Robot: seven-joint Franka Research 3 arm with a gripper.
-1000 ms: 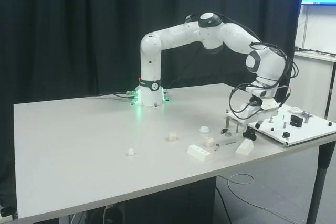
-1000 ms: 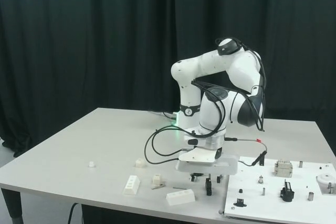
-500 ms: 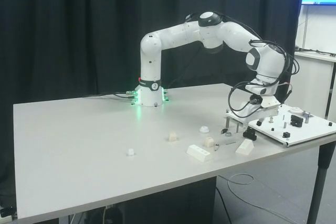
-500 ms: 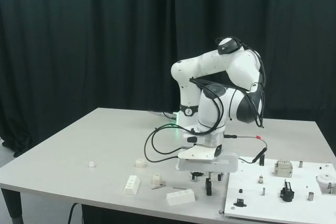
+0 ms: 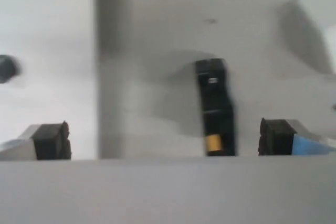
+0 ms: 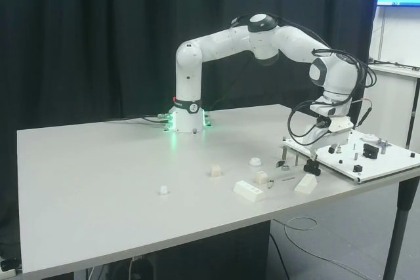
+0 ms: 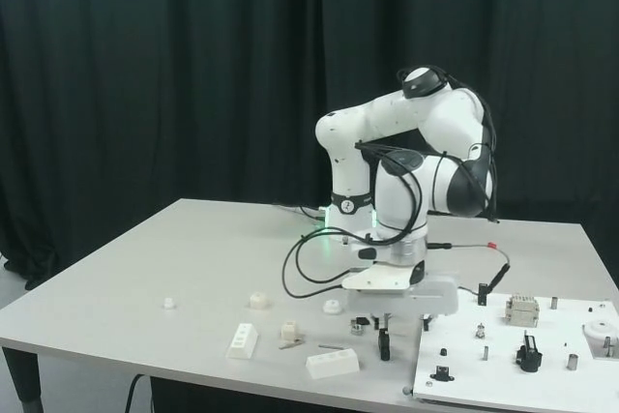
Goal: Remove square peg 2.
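Wrist view showed the hand (image 5: 163,140) spread wide, empty, beside a black peg (image 5: 214,107); it needed centring before closing

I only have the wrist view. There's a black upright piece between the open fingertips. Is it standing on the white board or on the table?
Observer: The black upright piece stands on the grey table, just off the edge of the flat white board.
Operator: What lies nearest to it?
Observer: A white rectangular block, flat on the table beside it.
Operator: Are there parts on the board?
Observer: Yes, several small black parts. I cannot tell which is square peg 2.
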